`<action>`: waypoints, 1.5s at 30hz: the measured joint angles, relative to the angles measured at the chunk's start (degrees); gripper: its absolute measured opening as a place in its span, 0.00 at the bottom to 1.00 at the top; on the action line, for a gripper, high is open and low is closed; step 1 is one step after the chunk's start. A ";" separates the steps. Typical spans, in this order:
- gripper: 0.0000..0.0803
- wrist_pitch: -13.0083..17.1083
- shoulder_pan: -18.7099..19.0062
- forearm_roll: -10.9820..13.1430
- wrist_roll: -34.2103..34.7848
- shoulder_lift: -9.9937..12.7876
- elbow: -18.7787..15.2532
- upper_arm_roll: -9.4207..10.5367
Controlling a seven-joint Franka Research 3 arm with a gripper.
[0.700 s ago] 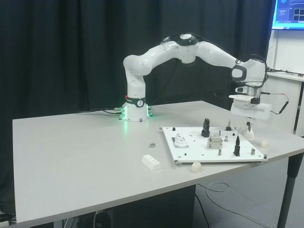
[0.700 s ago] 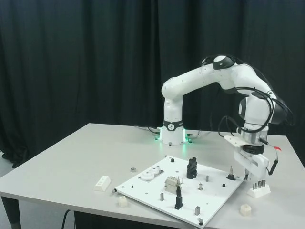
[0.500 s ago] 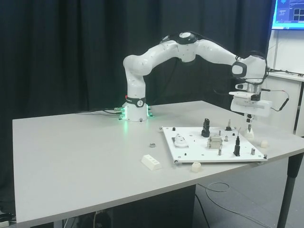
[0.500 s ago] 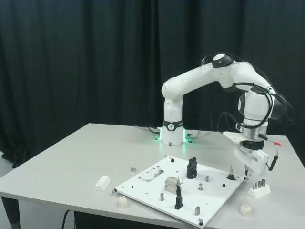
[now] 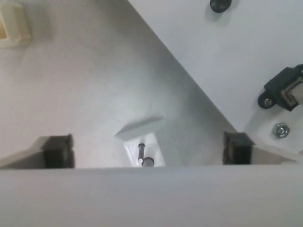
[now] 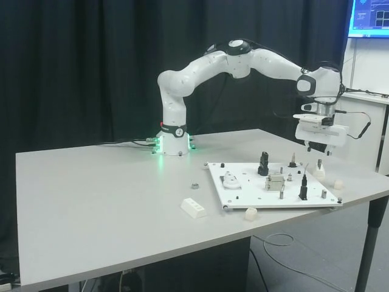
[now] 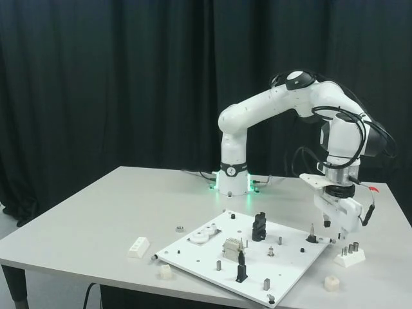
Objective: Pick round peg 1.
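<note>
Seen in the second room view, at the far right end of the grey table (image 7: 96,219): the gripper (image 7: 334,225) of the white arm (image 7: 270,103). Hangs in the air, pointing down, apart from everything below. Stands wide open, with the two black fingertips (image 5: 57,150) far from each other in the wrist view, and holds nothing.

Directly under it, between the fingertips in the wrist view: round peg 1 (image 5: 141,152). Stands upright in the small white peg holder (image 5: 142,130) and is touched by no finger. Cannot tell from the room views which of the few small pegs in the holder (image 7: 348,257) is this one.

At about 9 o'clock from the holder, just beside it: the right corner of the white board (image 7: 199,254). Carries several small black and grey parts, among them a tall black piece (image 7: 259,226) near its middle.

At about 5 o'clock from the holder, near the table edge: a small white cube (image 7: 331,282).

At about 11 o'clock from the board, well apart: the arm base (image 7: 234,183), with green light at its foot.

At about 9 o'clock from the board: a white block (image 7: 138,246) lying on the table.
</note>
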 joint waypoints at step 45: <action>1.00 5.05 -4.79 2.22 -7.24 -0.29 2.31 8.50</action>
